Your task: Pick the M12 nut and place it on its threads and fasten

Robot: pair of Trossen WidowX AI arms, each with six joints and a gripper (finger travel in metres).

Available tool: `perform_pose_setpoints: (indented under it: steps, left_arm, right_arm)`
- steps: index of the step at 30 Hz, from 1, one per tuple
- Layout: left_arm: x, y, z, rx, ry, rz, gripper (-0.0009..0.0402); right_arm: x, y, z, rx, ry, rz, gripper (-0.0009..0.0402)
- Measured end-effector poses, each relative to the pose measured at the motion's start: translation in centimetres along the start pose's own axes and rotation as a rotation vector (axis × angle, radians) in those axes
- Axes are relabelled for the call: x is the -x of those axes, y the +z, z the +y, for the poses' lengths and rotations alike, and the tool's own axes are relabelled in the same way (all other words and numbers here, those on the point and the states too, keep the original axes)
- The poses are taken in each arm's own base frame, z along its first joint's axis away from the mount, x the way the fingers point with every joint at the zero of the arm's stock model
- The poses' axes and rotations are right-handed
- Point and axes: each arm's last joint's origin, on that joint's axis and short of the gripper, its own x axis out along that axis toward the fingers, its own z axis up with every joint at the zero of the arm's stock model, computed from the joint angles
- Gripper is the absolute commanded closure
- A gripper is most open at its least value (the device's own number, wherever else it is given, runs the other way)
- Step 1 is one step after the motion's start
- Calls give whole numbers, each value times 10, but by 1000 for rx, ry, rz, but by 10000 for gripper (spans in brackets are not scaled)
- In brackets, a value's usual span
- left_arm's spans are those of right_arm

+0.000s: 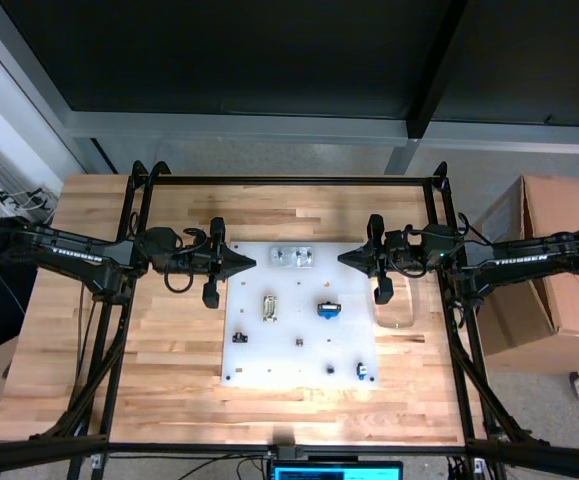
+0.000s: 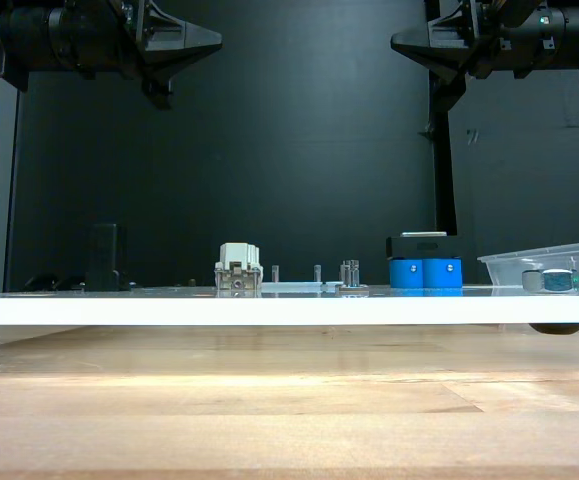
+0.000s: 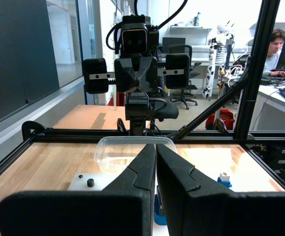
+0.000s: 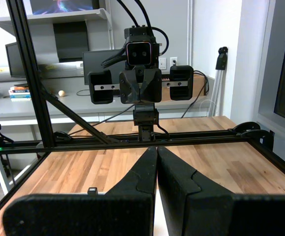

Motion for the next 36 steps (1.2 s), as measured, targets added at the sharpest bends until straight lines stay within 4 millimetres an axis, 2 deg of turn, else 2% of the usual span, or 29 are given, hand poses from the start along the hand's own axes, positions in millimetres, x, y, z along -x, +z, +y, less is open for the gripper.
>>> perform_pose_setpoints:
  steps: [36]
  left_arm:
    - [0, 0, 0, 0, 0, 0, 393]
  right_arm:
    - [0, 0, 0, -1, 0, 0, 393]
